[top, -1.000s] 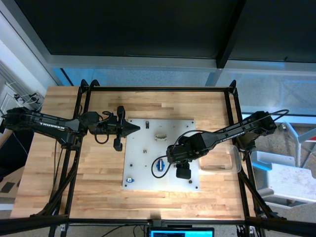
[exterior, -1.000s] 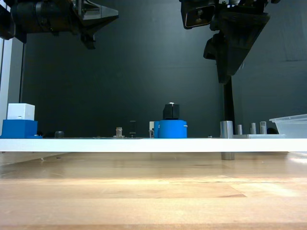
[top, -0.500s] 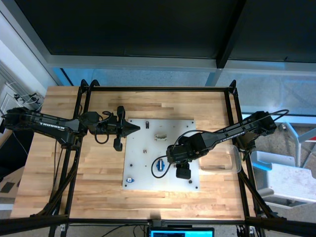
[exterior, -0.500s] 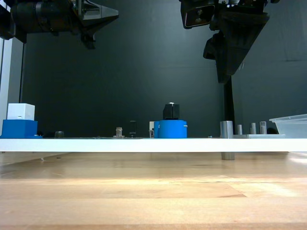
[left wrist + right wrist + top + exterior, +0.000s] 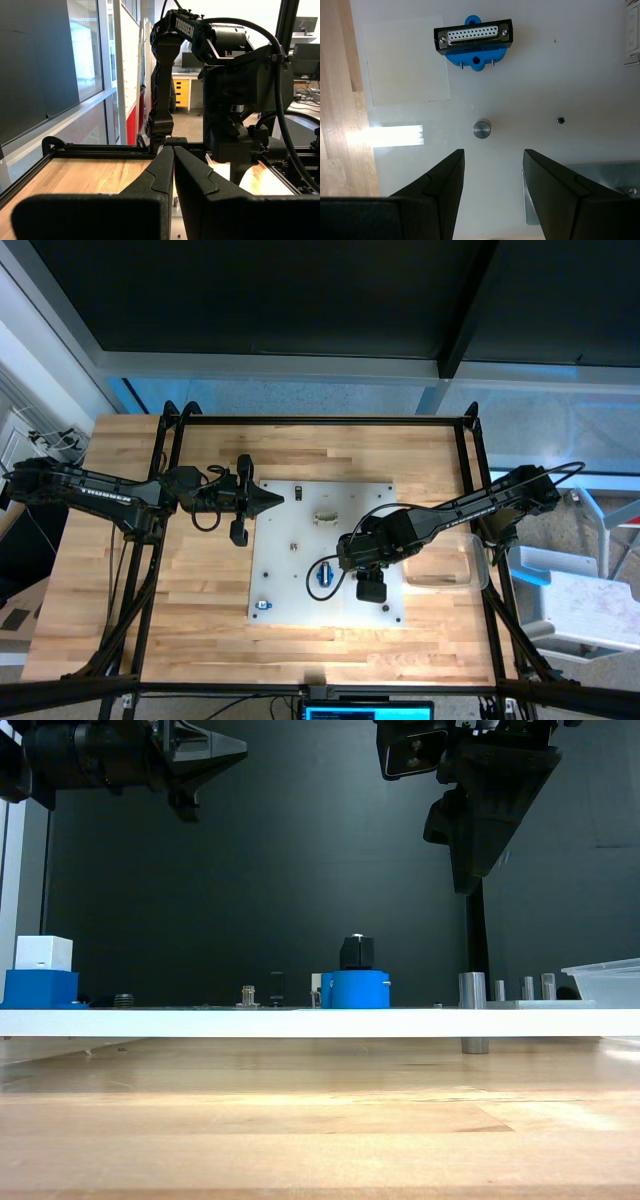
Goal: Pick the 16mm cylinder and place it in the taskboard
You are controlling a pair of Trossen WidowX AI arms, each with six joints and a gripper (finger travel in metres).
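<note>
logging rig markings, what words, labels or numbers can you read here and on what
"TROSSEN": white letters on the right arm, left wrist view.
White lettering on the left arm, high view: too small to read.
On the taskboard: no readable text.
The left gripper, shut, hangs by the taskboard's left edge; the right gripper, open, hovers above the taskboard.

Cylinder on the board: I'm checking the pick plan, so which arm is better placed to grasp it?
Right. The right gripper hangs open above the cylinder on the white board; the left gripper is shut, off at the board's left edge.
</note>
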